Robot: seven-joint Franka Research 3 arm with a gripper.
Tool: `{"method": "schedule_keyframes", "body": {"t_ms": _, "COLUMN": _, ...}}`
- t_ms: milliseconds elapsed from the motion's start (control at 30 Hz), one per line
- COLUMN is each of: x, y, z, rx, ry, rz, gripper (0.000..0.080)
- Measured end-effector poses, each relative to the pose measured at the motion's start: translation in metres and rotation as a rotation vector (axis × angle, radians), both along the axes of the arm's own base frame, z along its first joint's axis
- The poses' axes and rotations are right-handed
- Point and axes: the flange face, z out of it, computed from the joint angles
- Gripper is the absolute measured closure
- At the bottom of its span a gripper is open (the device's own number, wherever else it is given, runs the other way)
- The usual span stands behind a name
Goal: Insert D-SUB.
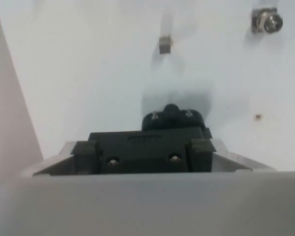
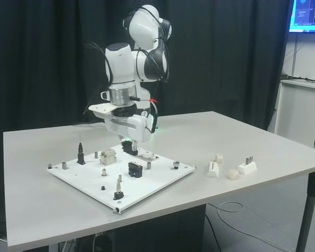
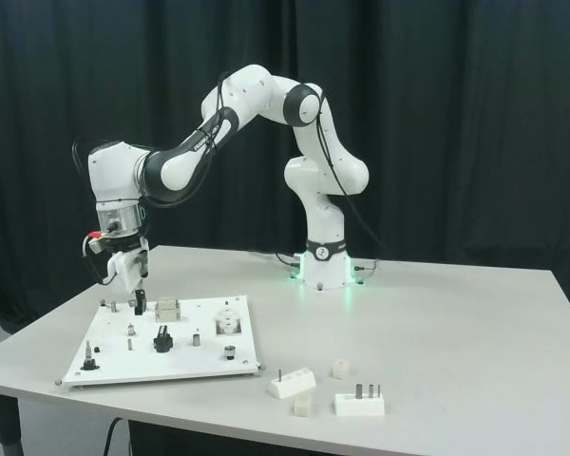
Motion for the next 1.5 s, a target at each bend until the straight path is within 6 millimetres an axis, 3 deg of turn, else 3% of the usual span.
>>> {"method": "schedule_keyframes", "body": {"t_ms": 867, "x": -0.003, "y": 0.015, "z": -0.024, "rx": 0.005, "ry": 0.083, "rz": 0.060, "gripper": 0.0414}}
{"method": "schedule_keyframes", "body": {"t_ms": 1500, "x": -0.004, "y": 0.025, "z": -0.031, "rx": -0.012, "ry": 0.100, "rz": 0.066, "gripper": 0.0414}}
